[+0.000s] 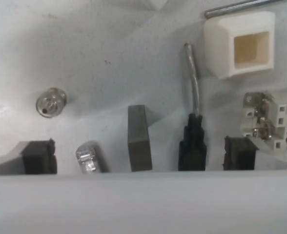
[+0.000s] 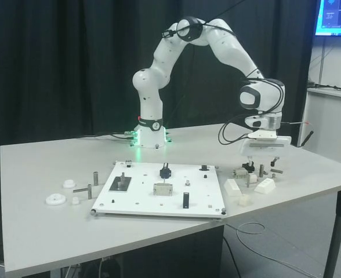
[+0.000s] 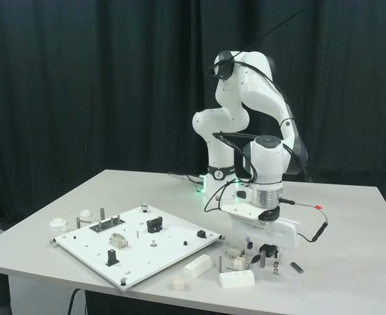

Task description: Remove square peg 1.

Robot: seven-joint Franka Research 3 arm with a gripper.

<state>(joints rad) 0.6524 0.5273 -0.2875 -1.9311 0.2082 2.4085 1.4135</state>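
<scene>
the gripper (image 2: 258,155) hangs low over the table (image 2: 43,174) just off the board (image 2: 159,200), on the board's side farthest from the white discs (image 2: 55,200), above a loose cluster of small parts. its two black fingers (image 1: 37,157) are spread wide and have hold of nothing.

in the wrist view the grey square peg (image 1: 139,136) is in the gap between the fingertips, apart from both, on the bare grey table and so off the board. whether it stands upright or lies flat is hard to tell from this angle.

next to the peg, also between the fingers, is a black plug (image 1: 192,148) with a bent metal pin coming out of it. further from the gripper is a white hollow block (image 1: 241,44) with a square opening, and near one finger a white connector (image 1: 275,122) with metal clips. two small clear round pieces (image 1: 51,101) lie on the peg's other side.

on the board, a grey plate (image 2: 120,183), a black holder (image 2: 164,171) and a short black post (image 2: 185,199) remain in place.
</scene>
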